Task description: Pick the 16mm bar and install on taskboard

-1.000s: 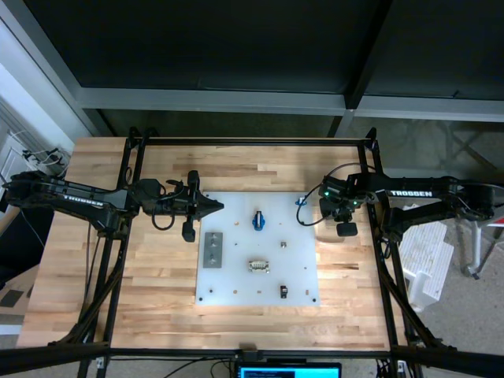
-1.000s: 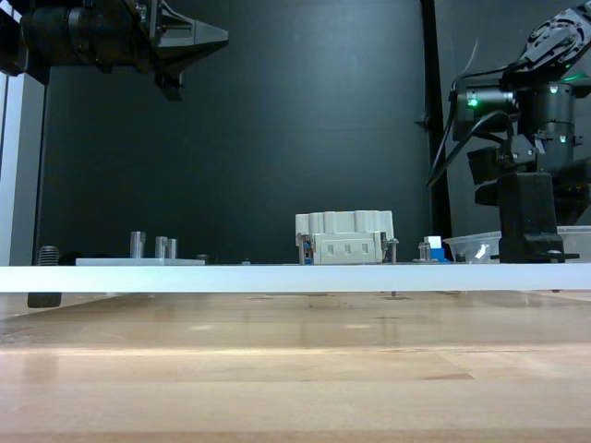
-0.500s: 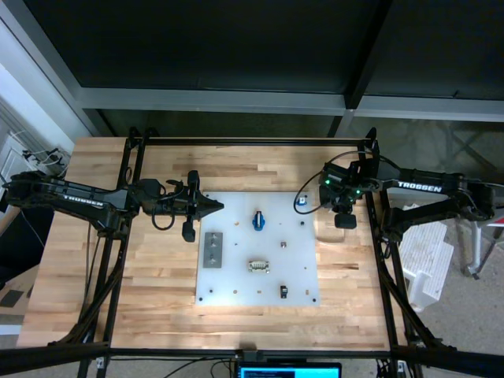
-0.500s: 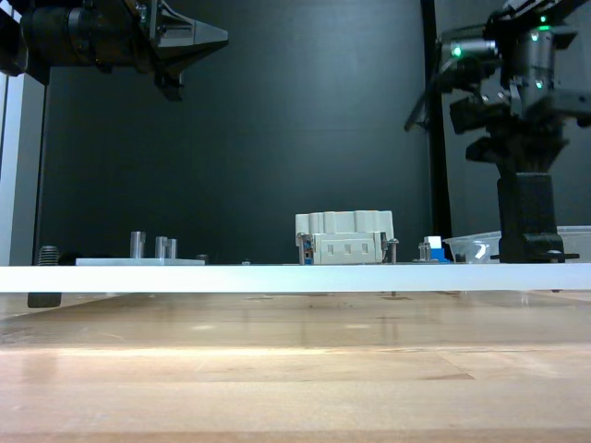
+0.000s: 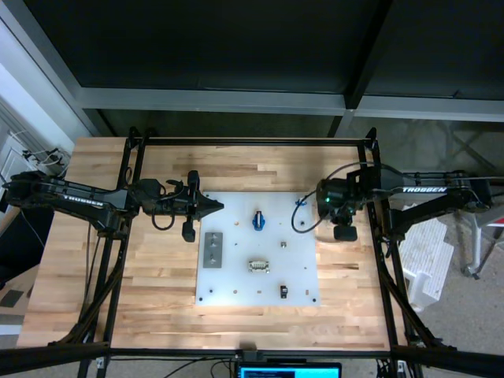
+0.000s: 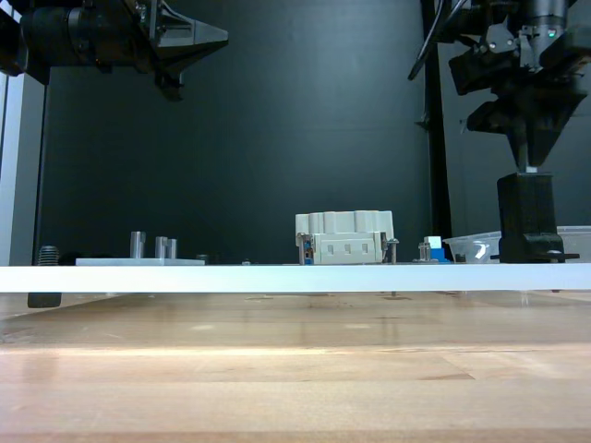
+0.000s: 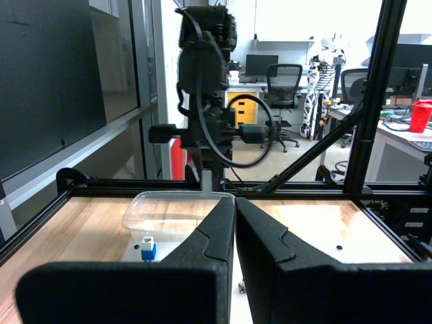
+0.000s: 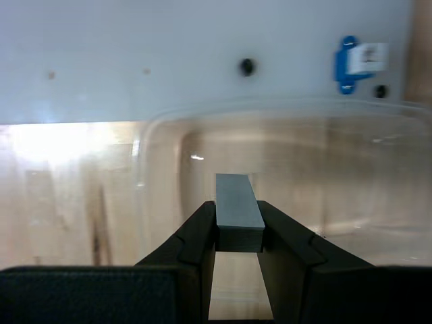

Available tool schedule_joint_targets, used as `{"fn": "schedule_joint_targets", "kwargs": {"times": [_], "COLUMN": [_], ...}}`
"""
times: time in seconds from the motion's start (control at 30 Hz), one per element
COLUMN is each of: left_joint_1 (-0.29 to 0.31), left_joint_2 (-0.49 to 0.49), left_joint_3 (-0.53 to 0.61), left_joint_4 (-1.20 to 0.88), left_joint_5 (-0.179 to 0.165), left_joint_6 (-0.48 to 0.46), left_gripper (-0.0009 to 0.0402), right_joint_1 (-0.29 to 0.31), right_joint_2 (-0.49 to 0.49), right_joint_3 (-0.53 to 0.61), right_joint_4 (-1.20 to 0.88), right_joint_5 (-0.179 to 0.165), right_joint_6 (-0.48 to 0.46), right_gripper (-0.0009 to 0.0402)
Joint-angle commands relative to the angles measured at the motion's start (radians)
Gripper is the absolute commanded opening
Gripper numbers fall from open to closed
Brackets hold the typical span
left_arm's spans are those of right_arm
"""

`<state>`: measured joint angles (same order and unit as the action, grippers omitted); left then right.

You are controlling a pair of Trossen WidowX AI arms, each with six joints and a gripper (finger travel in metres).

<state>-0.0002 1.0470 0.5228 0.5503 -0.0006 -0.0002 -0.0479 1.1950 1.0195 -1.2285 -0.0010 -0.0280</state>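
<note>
The 16mm bar [image 8: 237,202], a short grey piece, sits clamped between my right gripper's fingers. That right gripper [image 8: 238,217] is shut on it and points down above a clear plastic tray [image 8: 290,135] just off the right edge of the white taskboard [image 5: 295,268]. In the low view the right gripper [image 6: 529,162] hangs well above board level. My left gripper [image 5: 216,206] is shut on nothing and hovers high over the taskboard's left edge, its fingers [image 7: 219,226] pressed together.
The board carries a grey block [image 5: 213,248], a blue knob [image 5: 259,220], a beige connector [image 6: 343,238] and a small blue connector [image 8: 358,61]. A black upright block [image 6: 527,221] stands beside the tray under the right gripper. Black frame rails border the table.
The right gripper has risen from tray level to well above it, holding the bar. The left arm has not moved.
</note>
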Motion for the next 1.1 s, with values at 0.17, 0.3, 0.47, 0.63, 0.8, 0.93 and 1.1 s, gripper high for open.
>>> {"fn": "schedule_joint_targets", "kwargs": {"times": [0.17, 0.3, 0.47, 0.63, 0.8, 0.93, 1.1], "left_joint_1": [0.000, 0.000, 0.000, 0.000, 0.000, 0.000, 0.000], "left_joint_2": [0.000, 0.000, 0.000, 0.000, 0.000, 0.000, 0.000], "left_joint_3": [0.000, 0.000, 0.000, 0.000, 0.000, 0.000, 0.000], "left_joint_4": [0.000, 0.000, 0.000, 0.000, 0.000, 0.000, 0.000], "left_joint_5": [0.000, 0.000, 0.000, 0.000, 0.000, 0.000, 0.000], "left_joint_6": [0.000, 0.000, 0.000, 0.000, 0.000, 0.000, 0.000], "left_gripper": [0.0000, 0.0000, 0.0000, 0.0000, 0.0000, 0.0000, 0.0000], "right_joint_1": [0.150, 0.233, 0.317, 0.403, 0.467, 0.498, 0.527], "right_joint_2": [0.067, 0.103, 0.134, 0.159, 0.206, 0.235, 0.282], "right_joint_3": [0.000, 0.000, 0.000, 0.000, 0.021, 0.057, 0.101], "right_joint_4": [0.006, 0.019, 0.032, 0.090, 0.111, 0.112, 0.112], "right_joint_5": [0.012, 0.012, 0.017, 0.017, 0.025, 0.039, 0.050], "right_joint_6": [0.159, 0.241, 0.331, 0.410, 0.471, 0.508, 0.530], "right_gripper": [0.0002, 0.0002, 0.0002, 0.0002, 0.0002, 0.0002, 0.0002]}}
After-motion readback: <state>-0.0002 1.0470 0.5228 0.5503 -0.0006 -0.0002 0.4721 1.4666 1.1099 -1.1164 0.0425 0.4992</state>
